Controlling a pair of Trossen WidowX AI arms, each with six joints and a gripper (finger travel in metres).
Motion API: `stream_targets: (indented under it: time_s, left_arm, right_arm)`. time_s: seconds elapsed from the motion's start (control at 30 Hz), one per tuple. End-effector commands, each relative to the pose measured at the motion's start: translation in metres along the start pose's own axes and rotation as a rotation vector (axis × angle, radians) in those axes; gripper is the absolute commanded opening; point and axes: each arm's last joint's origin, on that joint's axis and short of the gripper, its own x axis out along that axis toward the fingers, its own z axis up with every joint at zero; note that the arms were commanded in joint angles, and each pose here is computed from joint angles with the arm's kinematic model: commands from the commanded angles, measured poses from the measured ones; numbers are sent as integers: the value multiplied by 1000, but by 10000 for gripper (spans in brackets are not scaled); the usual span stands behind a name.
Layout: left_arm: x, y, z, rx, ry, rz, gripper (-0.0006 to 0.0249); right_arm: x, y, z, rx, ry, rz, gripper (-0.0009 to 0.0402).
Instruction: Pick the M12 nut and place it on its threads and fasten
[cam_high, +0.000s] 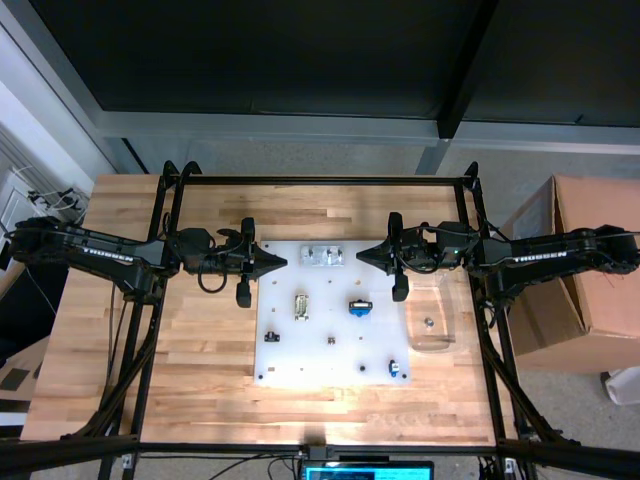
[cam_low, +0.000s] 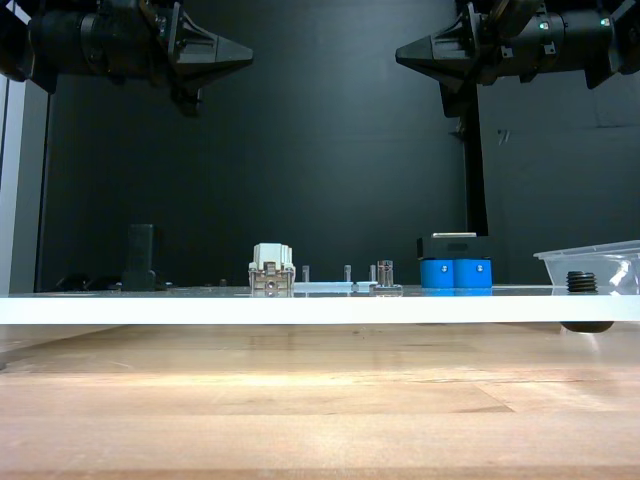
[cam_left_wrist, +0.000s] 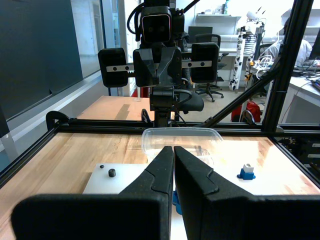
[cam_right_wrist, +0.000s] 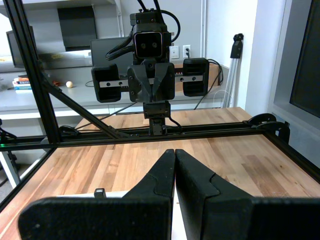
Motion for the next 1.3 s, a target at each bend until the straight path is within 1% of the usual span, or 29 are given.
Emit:
stream_targets:
  time_s: [0.03, 0.97, 1.07, 1.3]
  left_arm:
    - [0, 0, 0, 0, 0, 0, 0]
    - [0, 0, 0, 0, 0, 0, 0]
    - [0, 0, 0, 0, 0, 0, 0]
    - [0, 0, 0, 0, 0, 0, 0]
  right_arm:
    - [0, 0, 0, 0, 0, 0, 0]
    - [0, 0, 0, 1, 0, 0, 0]
    - [0, 0, 0, 35, -2, 2, 0]
    - [0, 1, 0, 30, 16, 2, 0]
